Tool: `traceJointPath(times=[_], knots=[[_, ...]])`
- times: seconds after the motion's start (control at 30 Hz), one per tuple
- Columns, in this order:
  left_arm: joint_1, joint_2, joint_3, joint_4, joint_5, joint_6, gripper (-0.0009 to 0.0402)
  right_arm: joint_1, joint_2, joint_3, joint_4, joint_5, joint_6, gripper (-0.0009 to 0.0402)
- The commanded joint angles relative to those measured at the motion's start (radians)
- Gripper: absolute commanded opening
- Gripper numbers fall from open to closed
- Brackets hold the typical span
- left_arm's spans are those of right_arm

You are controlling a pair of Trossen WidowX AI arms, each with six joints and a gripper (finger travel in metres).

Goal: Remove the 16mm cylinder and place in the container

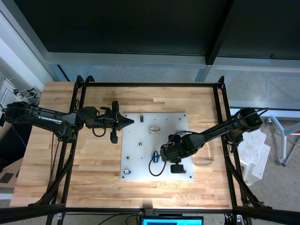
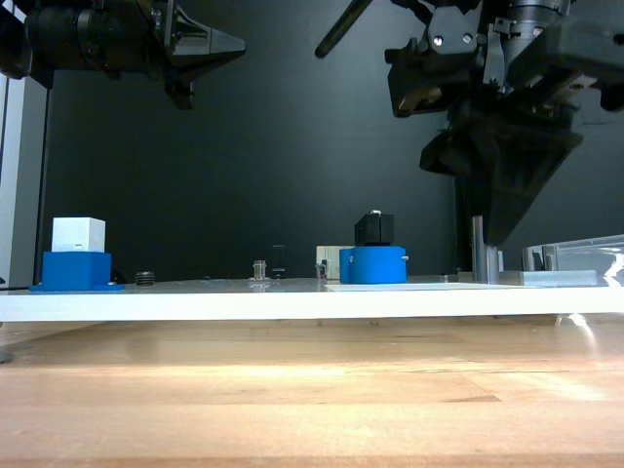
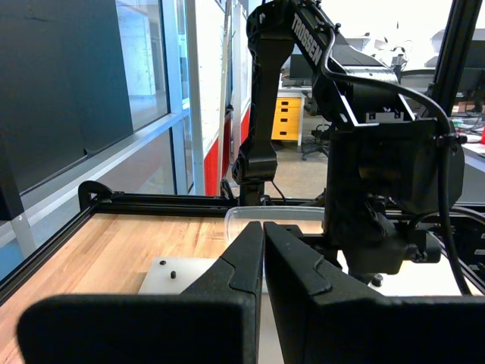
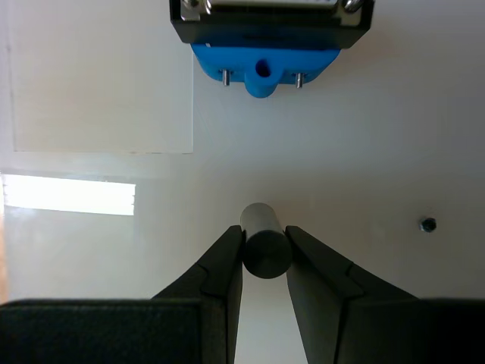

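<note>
So there's a wooden table [image 1: 70, 178] with a black frame [image 1: 150, 85] around it, and a white board [image 1: 138, 161] sits mid-frame in the high view. Small blue piece [image 1: 127, 172] near the board's lower left corner, silvery connector [image 1: 154, 129] toward its top. Low view: blue block [image 2: 76, 270] with a white cube [image 2: 78, 234] on it at far left, blue round part [image 2: 377, 264] with a black cap [image 2: 373, 228] in the middle, grey block [image 2: 558, 278] at right. Screen [image 1: 172, 220] at the high view's bottom edge, papers [image 1: 255, 152] off right. Left wrist view catches a yellow cabinet [image 3: 288, 120] way back.
</note>
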Motion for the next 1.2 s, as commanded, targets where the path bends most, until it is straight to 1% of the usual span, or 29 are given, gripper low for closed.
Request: traceJointPath(times=[0.03,0.53,1.0,1.2], knots=[[0.0,0.0,0.0,0.0,0.0,0.0,0.0,0.0,-0.025,0.002,-0.004,0.001,0.001,0.0004],[0.0,0.0,0.0,0.0,0.0,0.0,0.0,-0.004,-0.124,0.002,-0.066,0.002,0.011,0.0004],[0.0,0.0,0.0,0.0,0.0,0.0,0.0,-0.008,-0.163,-0.002,-0.109,0.003,0.009,0.0004],[0.0,0.0,0.0,0.0,0.0,0.0,0.0,-0.009,-0.2,-0.021,-0.138,0.003,0.009,0.0004]])
